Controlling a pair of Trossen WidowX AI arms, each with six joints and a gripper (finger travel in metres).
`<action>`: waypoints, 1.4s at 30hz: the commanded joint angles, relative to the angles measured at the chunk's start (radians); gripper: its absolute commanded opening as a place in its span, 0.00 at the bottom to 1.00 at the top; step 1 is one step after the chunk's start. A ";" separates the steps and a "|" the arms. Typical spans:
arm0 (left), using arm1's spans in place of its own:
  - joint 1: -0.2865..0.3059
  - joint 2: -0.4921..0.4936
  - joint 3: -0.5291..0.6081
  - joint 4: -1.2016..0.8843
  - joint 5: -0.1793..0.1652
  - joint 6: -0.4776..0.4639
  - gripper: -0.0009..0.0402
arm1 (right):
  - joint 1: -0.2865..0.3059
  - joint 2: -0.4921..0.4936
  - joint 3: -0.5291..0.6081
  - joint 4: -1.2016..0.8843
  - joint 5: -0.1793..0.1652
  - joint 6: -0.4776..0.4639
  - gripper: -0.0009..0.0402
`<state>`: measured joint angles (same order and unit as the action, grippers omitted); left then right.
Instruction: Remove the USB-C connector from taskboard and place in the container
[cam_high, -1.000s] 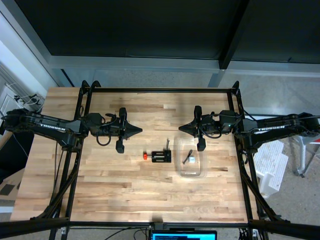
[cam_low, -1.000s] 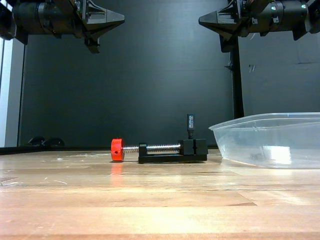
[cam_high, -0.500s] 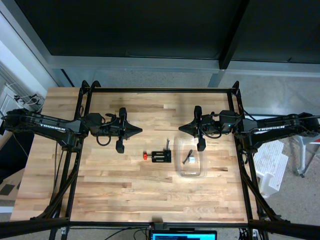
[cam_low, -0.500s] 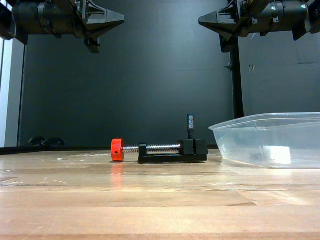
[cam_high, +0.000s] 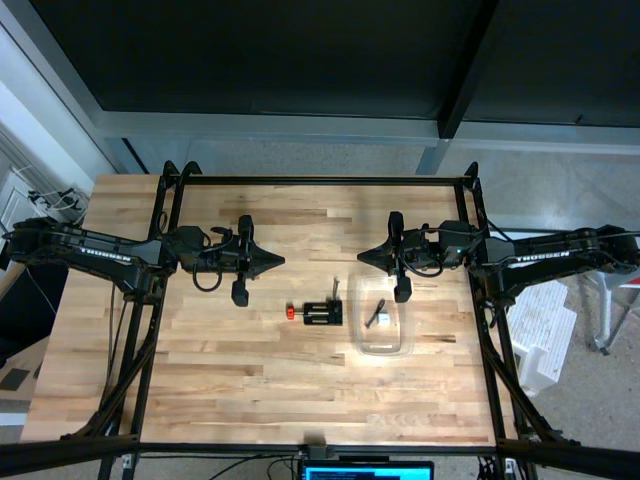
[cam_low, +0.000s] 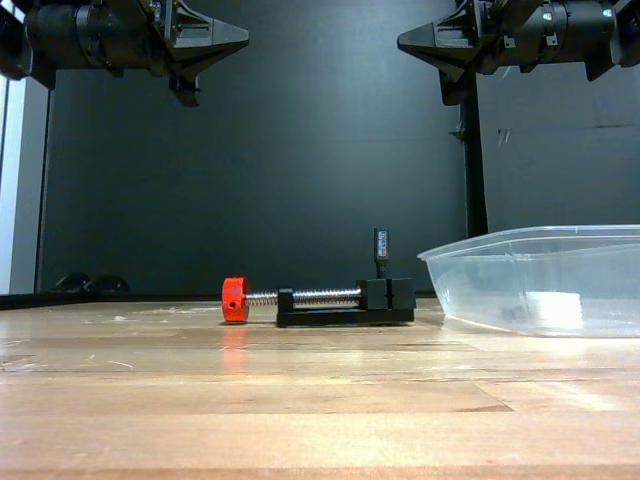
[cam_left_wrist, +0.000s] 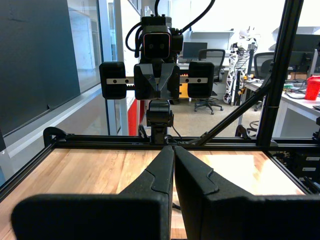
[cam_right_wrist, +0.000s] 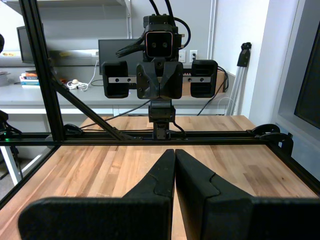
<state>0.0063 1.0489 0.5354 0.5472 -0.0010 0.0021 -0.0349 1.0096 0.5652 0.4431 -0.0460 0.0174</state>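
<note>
Left gripper (cam_high: 282, 261) and right gripper (cam_high: 359, 256) hang clenched overhead, parked I'd say: the thin dark USB-C connector (cam_high: 372, 314) lies in the clear plastic container (cam_high: 390, 340) beside the black, red-knobbed taskboard (cam_high: 322, 313).

L tool (cam_left_wrist: 173, 148) fingers together, over table (cam_left_wrist: 100, 170) | R tool (cam_left_wrist: 159, 84) opposite, facing

— What colours sit below the black left gripper (cam_high: 280, 262) and the black right gripper (cam_high: 360, 256)?
— Pale, streaky wood tabletop (cam_high: 250, 370); black taskboard (cam_high: 323, 313) with a red-orange knob (cam_high: 291, 312); clear, colourless container (cam_high: 383, 347).
</note>
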 joint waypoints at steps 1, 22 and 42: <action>0.000 0.000 0.000 0.000 0.000 0.000 0.02 | 0.000 0.000 0.000 0.000 0.000 0.000 0.02; 0.000 0.000 0.000 0.000 0.000 0.000 0.02 | 0.000 0.000 0.000 -0.039 0.000 0.000 0.02; 0.000 0.000 0.000 0.000 0.000 0.000 0.02 | 0.000 0.000 0.000 -0.039 0.000 0.000 0.02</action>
<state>0.0063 1.0489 0.5354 0.5468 -0.0010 0.0021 -0.0349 1.0096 0.5648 0.4042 -0.0460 0.0170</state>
